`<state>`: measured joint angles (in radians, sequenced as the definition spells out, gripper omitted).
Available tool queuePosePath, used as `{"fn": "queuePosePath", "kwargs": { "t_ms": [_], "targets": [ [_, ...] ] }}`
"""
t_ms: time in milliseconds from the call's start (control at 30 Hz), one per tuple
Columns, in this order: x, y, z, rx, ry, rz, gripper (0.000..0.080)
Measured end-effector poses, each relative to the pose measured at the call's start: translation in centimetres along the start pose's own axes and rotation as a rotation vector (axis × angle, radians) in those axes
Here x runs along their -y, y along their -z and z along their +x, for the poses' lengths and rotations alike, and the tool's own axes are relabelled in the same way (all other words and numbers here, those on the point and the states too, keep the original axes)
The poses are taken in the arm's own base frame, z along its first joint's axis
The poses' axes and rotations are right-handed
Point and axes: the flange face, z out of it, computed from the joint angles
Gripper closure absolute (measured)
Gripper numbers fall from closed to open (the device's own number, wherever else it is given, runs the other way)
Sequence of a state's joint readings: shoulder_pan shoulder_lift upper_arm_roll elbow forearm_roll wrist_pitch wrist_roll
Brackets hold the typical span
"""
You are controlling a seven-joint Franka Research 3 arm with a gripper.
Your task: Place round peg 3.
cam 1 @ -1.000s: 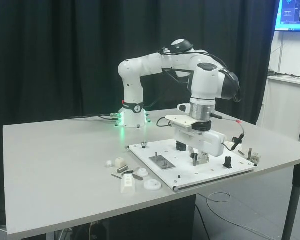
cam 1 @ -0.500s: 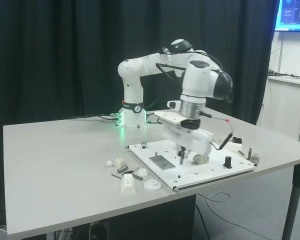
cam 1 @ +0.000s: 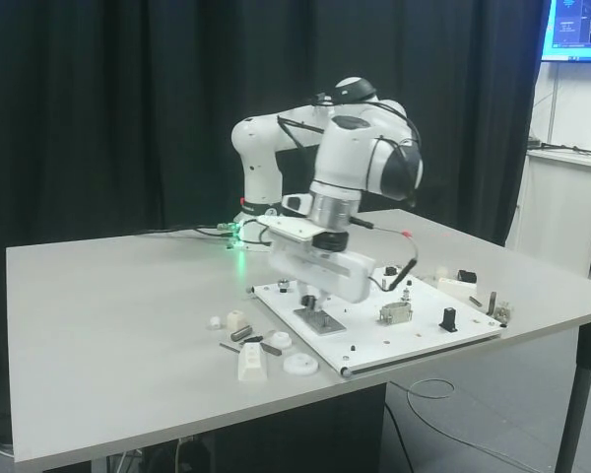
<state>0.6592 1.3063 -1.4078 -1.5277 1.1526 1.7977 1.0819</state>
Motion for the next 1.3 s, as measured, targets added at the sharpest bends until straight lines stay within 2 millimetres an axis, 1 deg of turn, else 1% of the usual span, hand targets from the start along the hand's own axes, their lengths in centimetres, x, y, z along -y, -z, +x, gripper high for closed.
{"fn": "queuePosePath", "kwargs": {
  "t_ms": [367,667,900,1300],
  "targets": [
    [-0.6,-1.0,4.6,0.001,0.003,0.014,0.0693],
    [-0.7,-1.9,7.7,0.014,0.047,0.012,0.0693],
    [-0.9,-2.8,9.1,0.031,0.051,0.01,0.0693],
    [-1.0,-4.2,10.4,0.036,0.103,0.003,0.0693]
  ]
}}
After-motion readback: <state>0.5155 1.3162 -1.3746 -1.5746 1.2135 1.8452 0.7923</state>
